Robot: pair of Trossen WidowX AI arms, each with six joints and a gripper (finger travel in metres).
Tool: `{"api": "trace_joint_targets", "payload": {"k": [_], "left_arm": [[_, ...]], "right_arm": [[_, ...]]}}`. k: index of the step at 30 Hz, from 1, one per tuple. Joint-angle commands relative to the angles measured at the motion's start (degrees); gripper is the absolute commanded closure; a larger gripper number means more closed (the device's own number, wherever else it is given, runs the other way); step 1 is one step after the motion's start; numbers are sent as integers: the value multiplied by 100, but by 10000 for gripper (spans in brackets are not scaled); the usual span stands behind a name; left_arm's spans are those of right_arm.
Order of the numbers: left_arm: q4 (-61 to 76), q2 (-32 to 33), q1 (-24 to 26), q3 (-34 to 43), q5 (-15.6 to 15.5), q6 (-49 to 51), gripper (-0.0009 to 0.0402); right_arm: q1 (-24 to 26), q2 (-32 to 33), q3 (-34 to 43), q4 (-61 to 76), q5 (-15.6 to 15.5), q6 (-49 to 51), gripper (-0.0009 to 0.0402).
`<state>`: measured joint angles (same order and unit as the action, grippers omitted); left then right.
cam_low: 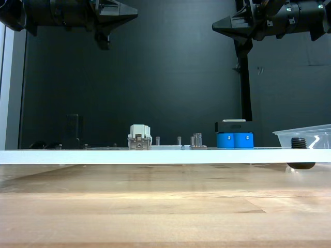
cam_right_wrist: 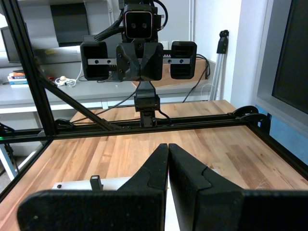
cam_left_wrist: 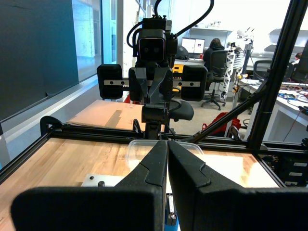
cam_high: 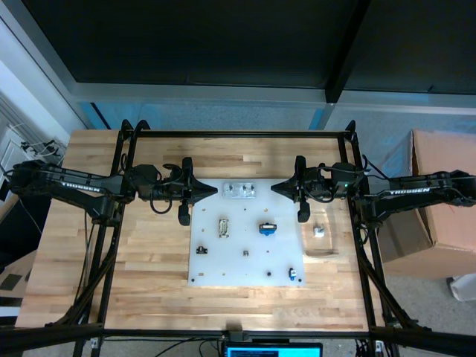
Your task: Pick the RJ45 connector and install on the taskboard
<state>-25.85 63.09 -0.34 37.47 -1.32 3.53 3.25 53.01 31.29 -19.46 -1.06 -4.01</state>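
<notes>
Holds black left tool [cam_high: 213, 191], closed tight, high over far-left corner of white rectangular taskboard [cam_high: 223, 268]; sets black right tool [cam_high: 274, 187] opposite, likewise closed, empty; shows small pale RJ45 connector [cam_high: 318, 231] lying free in clear plastic tray [cam_high: 321, 256] right of the board.
</notes>
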Motion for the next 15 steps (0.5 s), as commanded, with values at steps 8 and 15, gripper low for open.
{"api": "trace_joint_targets", "payload": {"k": [8,15], "left_arm": [[0,0,-4,2,0,0,393],[0,0,-4,2,0,0,392]], "right_arm": [[-42,0,2,-361,-48,-2,393],[-70,-50,389,874,-50,-24,393]]}}
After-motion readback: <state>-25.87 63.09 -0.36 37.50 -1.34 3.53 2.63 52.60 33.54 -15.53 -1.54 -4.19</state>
